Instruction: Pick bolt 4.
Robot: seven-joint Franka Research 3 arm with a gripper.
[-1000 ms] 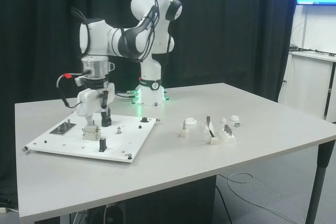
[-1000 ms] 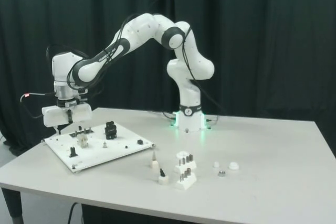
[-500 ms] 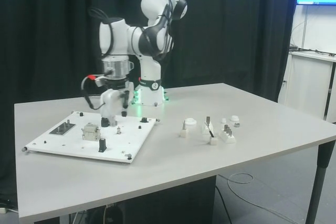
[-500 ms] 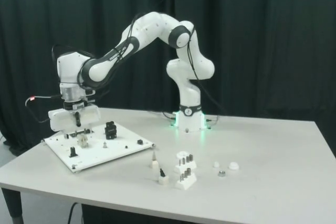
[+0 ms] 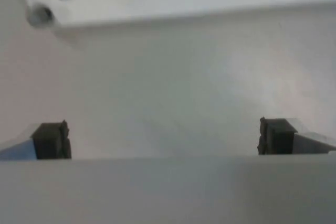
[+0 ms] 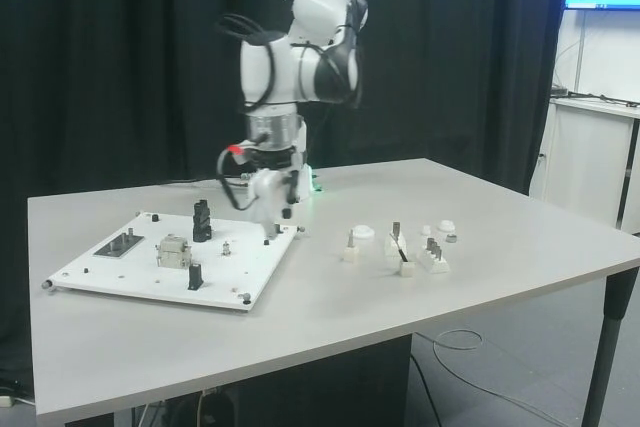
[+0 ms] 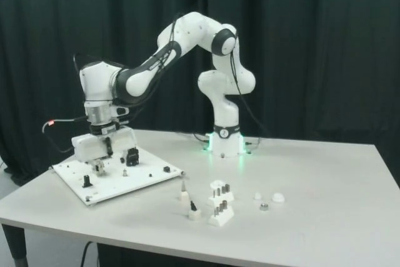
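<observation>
Several small bolts stand upright in white holder blocks (image 6: 432,255) (image 7: 219,203) on the grey table, right of the white assembly board (image 6: 250,262) (image 7: 134,182). I cannot tell which one is bolt 4. My gripper (image 6: 272,229) (image 7: 99,164) hangs low over the board, well apart from the holders. In the wrist view my gripper (image 5: 164,139) is open, its two black fingertips (image 5: 51,140) far apart with only bare table between them. The board's edge (image 5: 157,9) and a corner screw (image 5: 39,15) show beyond.
On the board stand a black part (image 6: 201,220) (image 7: 131,156) and a grey metal part (image 6: 175,250). Two small white posts (image 6: 350,250) (image 7: 194,212) and white caps (image 6: 445,224) (image 7: 277,197) lie near the holders. The arm's base (image 6: 285,177) (image 7: 226,141) is at the table's back.
The arm has swung from the board's far left side across to its side nearer the holders. The gripper has stayed low, and no object has moved.
</observation>
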